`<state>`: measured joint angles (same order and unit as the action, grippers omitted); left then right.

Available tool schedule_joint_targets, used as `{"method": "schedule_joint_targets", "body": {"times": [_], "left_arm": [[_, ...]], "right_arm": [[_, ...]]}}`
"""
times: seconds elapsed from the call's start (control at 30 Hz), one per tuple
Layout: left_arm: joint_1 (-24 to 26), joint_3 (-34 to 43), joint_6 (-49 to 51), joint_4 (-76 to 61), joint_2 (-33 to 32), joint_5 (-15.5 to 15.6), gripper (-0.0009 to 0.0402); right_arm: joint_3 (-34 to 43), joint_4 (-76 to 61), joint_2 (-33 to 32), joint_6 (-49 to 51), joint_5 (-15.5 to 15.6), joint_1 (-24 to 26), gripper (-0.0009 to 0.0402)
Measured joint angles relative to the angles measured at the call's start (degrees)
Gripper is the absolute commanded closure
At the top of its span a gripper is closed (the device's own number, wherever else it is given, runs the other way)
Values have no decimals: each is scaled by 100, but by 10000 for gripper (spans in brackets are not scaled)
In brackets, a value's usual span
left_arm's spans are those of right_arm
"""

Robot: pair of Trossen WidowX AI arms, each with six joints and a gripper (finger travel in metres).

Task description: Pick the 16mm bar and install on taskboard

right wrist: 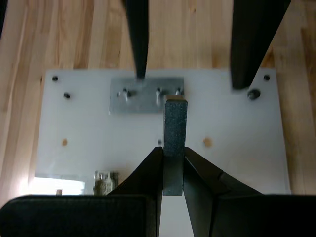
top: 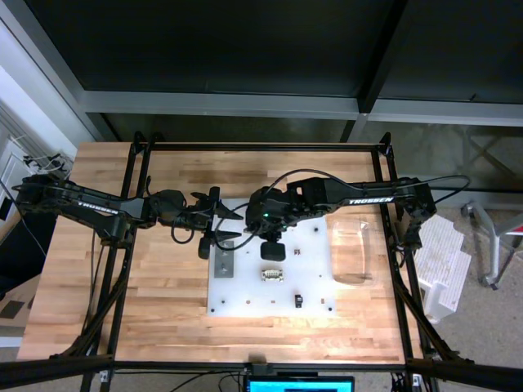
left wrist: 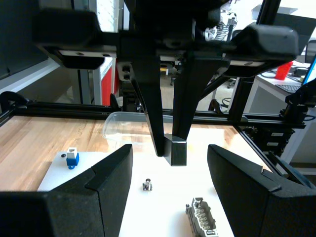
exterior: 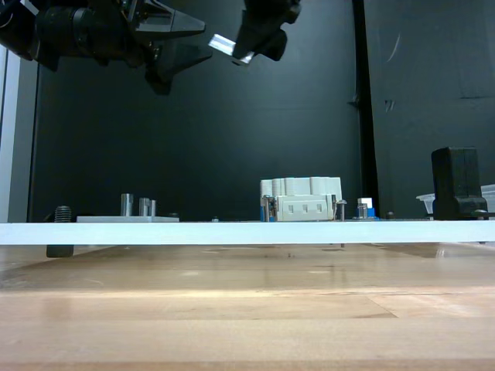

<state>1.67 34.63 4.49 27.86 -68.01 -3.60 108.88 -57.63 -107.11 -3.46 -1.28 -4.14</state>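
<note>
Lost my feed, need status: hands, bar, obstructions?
Right hand shut on bar, held high above board. Left hand open, close by, facing it. Bar not seated.

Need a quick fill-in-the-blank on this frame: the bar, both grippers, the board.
Right gripper, over the taskboard, has its jaws ___ on the 16mm bar.
Left gripper, close beside it over the board's left edge, has its jaws ___.
In the low view the bar hangs well ___ the board, clear of any seat.
Missing words: shut; open; above.
</note>
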Motion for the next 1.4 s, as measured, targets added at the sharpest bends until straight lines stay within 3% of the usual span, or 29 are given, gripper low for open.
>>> {"method": "schedule_joint_targets", "body": {"times": [0.67, 1.4], "left_arm": [[-2, 125, -306, -184, 2, 195, 248], [-4, 146, -341, -234, 2, 199, 389]], "right_arm": [[74, 328, -42, 17, -7, 107, 391], [74, 328, -42, -2, -15, 120, 378]]}}
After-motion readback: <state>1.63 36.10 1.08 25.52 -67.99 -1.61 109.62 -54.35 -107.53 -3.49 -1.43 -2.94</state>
